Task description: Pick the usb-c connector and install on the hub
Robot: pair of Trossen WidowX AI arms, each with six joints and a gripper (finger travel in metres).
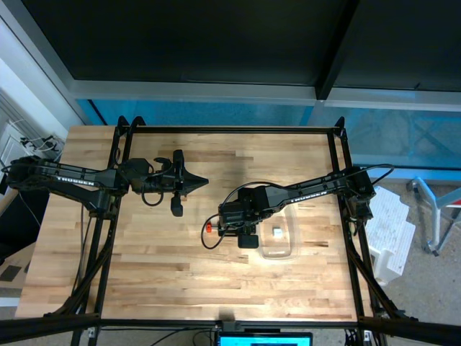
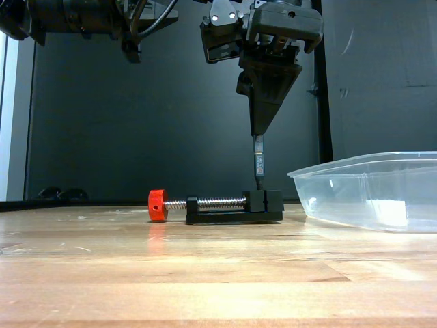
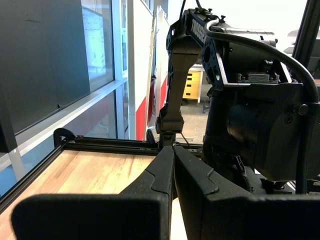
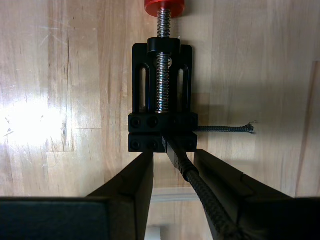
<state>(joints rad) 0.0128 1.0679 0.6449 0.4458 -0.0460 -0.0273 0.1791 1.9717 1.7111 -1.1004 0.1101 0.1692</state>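
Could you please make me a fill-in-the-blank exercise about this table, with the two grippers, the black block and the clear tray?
1. The right gripper hangs over the black ___.
2. The connector under it stands ___.
3. The small white piece lies in the clear ___.
4. The left gripper, in the air over the left half of the table, is ___.
Missing words: block; upright; tray; shut.

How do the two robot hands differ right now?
The left gripper lies level, far from the hub; the right gripper points straight down over it. The left's fingers are shut on nothing; the right's stand apart around the connector, which stands upright on the hub. Both are black with tapered fingers.
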